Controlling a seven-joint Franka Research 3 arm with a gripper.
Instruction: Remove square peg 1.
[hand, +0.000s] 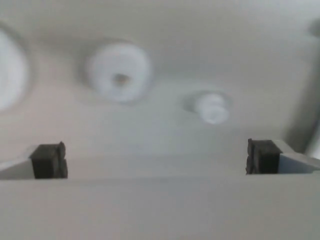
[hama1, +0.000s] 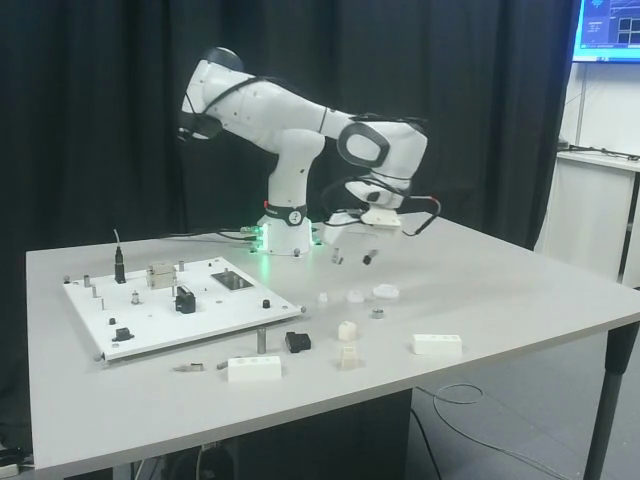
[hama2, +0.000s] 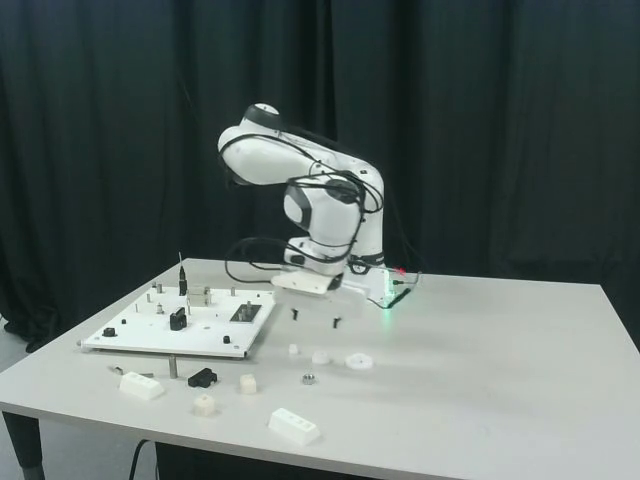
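**Jaws held open above loose parts, away from the board**

The jaws of the white arm's gripper (hama1: 351, 259) are seen spread wide and empty, hung above small white round parts (hama1: 355, 295) on the grey table (hama1: 500, 290). The white assembly board (hama1: 170, 310) is set well apart, toward the table's other end. Square peg 1 cannot be singled out; it is presumably seated on that board. Among such small fixtures, a neighbouring part could be gripped instead, or the peg jammed if it is pulled off-axis.
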